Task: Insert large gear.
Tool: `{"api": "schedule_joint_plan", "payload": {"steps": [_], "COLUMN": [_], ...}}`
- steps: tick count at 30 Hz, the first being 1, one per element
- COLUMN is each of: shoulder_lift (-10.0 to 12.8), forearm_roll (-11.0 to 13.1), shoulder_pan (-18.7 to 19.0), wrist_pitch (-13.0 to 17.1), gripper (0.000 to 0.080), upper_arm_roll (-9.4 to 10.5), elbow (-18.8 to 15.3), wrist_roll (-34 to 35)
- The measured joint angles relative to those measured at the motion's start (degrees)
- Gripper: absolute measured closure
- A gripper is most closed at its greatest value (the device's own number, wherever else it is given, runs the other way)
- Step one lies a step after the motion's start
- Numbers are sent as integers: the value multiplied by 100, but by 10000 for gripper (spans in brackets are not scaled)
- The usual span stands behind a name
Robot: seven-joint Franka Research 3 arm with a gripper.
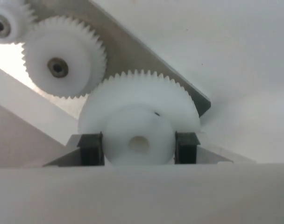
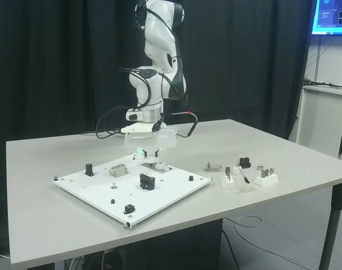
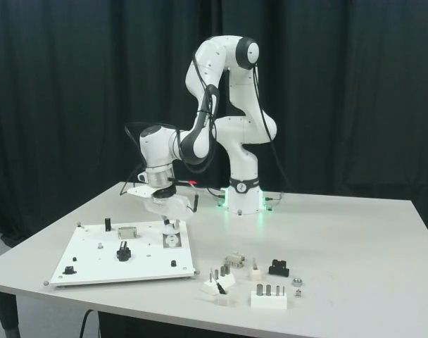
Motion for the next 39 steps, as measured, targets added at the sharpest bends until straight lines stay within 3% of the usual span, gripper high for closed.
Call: {"api": "schedule_joint_plan", "payload": {"steps": [13, 39], "shoulder_lift": [6, 18], "forearm_roll": [0, -42], "shoulder_pan": [0, 13], "wrist_pitch": [-1, -14], "gripper": [474, 474], "upper_arm_roll": [0, 3], "elbow": [6, 21], "wrist_roll": [-259, 26]}}
